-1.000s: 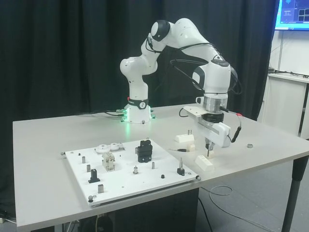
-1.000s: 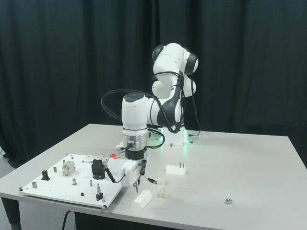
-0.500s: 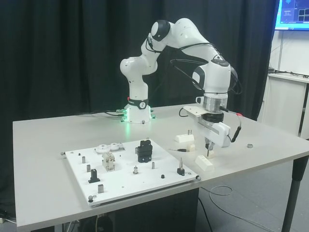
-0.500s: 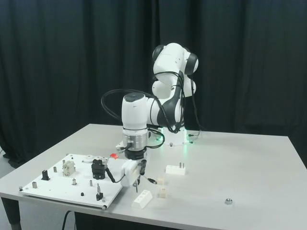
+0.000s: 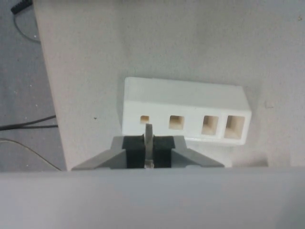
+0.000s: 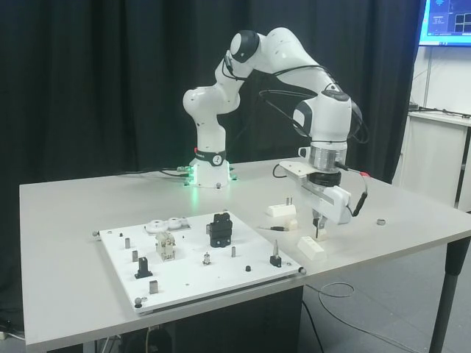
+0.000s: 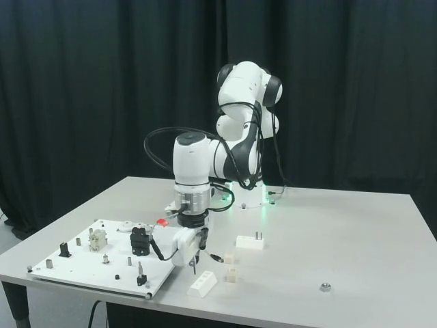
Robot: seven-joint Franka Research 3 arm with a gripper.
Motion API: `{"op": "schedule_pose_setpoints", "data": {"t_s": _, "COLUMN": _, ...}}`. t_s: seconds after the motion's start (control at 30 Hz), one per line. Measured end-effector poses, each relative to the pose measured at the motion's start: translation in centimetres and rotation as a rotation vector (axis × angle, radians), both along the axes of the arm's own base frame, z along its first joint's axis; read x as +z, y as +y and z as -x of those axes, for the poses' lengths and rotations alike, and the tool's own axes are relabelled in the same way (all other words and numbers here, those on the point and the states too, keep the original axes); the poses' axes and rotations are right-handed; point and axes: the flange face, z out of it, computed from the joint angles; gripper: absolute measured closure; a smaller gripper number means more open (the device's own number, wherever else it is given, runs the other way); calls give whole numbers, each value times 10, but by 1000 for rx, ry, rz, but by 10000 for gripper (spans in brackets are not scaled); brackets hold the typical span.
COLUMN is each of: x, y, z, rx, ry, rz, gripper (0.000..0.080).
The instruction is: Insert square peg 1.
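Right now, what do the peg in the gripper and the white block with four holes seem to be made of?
The peg looks like metal: grey, thin, straight-edged, with a dull sheen. This is hedged, because little of it shows between the black pads.

The block looks like matte white plastic, perhaps printed: even white faces, soft corners, no shine. Its square holes look paler inside.

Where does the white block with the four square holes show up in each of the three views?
Wrist view: white block at centre, just beyond the peg held in the gripper.
First room view: block near the table's front edge, under the gripper.
Second room view: block beneath the gripper.
Shared landmark: the gripper.
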Motion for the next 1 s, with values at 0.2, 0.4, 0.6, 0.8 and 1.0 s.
{"op": "schedule_pose_setpoints", "data": {"t_s": 0.2, "x": 0, "y": 0, "z": 0, "rx": 0, "ry": 0, "rz": 0, "gripper": 771}}
{"op": "schedule_pose_setpoints", "data": {"t_s": 0.4, "x": 0, "y": 0, "z": 0, "rx": 0, "ry": 0, "rz": 0, "gripper": 771}}
{"op": "schedule_pose_setpoints", "data": {"t_s": 0.6, "x": 0, "y": -1, "z": 0, "rx": -1, "ry": 0, "rz": 1, "gripper": 771}}
{"op": "schedule_pose_setpoints", "data": {"t_s": 0.8, "x": 2, "y": -6, "z": 0, "rx": -8, "ry": -1, "rz": 6, "gripper": 771}}
{"op": "schedule_pose_setpoints", "data": {"t_s": 1.0, "x": 9, "y": -14, "z": 2, "rx": -17, "ry": 7, "rz": 14, "gripper": 771}}
